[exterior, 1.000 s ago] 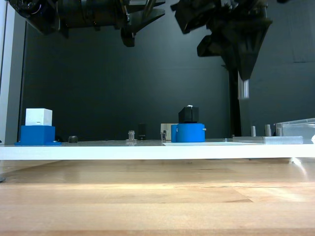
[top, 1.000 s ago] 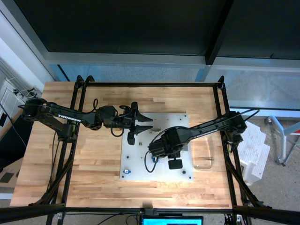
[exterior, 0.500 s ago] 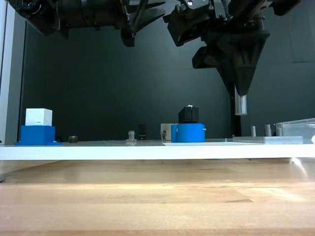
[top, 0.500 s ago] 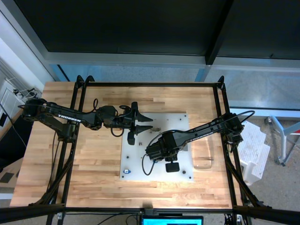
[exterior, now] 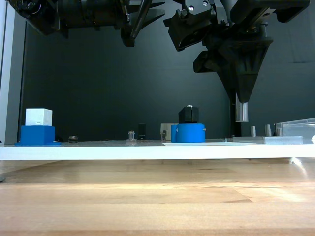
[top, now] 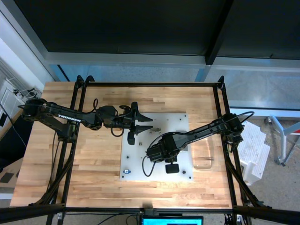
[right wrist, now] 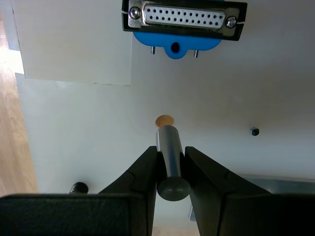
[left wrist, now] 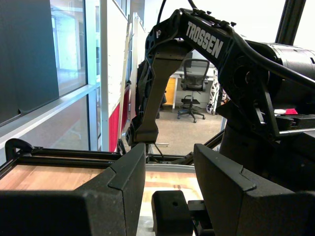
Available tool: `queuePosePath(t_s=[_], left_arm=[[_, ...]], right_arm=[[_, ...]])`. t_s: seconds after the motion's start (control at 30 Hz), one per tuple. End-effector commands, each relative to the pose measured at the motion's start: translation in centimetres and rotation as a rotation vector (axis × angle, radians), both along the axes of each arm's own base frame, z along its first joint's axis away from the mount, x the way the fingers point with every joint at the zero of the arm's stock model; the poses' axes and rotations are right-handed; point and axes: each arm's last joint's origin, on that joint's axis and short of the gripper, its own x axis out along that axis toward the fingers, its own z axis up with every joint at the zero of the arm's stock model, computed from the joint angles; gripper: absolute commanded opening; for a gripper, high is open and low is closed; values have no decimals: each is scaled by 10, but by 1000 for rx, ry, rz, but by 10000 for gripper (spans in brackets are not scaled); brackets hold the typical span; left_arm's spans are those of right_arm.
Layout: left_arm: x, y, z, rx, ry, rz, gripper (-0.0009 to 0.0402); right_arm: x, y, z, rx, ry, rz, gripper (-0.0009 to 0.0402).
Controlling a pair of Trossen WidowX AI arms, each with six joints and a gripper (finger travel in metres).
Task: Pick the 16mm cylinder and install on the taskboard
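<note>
The 16mm cylinder [right wrist: 170,152], a silvery metal peg, hangs upright between the fingers of my right gripper [right wrist: 170,164], which is shut on it. It hovers clear of the white taskboard [right wrist: 74,123], its lower end just short of a small round hole [right wrist: 164,120]. The low view shows the cylinder [exterior: 241,112] below the right gripper [exterior: 241,98], a short way above the taskboard [exterior: 98,150]. From above, the right gripper [top: 158,152] is over the taskboard's [top: 140,164] middle. My left gripper [top: 149,123] hangs open and empty over the board's far left part.
A blue connector [right wrist: 183,19] with a silver pin face sits beyond the hole. A blue round fixture [exterior: 189,132] and a blue block with a white cube [exterior: 38,129] stand on the board. A clear plastic tray [top: 204,152] lies to the board's right.
My right gripper has come down toward the board with the cylinder and shifted slightly toward the near side. The left arm has not moved.
</note>
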Motion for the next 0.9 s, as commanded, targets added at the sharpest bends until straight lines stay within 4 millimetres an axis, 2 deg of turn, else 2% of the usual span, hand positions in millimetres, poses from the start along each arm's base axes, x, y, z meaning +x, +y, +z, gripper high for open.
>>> queuePosePath(t_s=[0.03,0.9], left_arm=[[0,0,0,0,-1,0,131],[0,0,0,0,-1,0,131]], right_arm=[[0,0,0,-18,-9,1,0],[1,4,-17,-13,-3,10,0]])
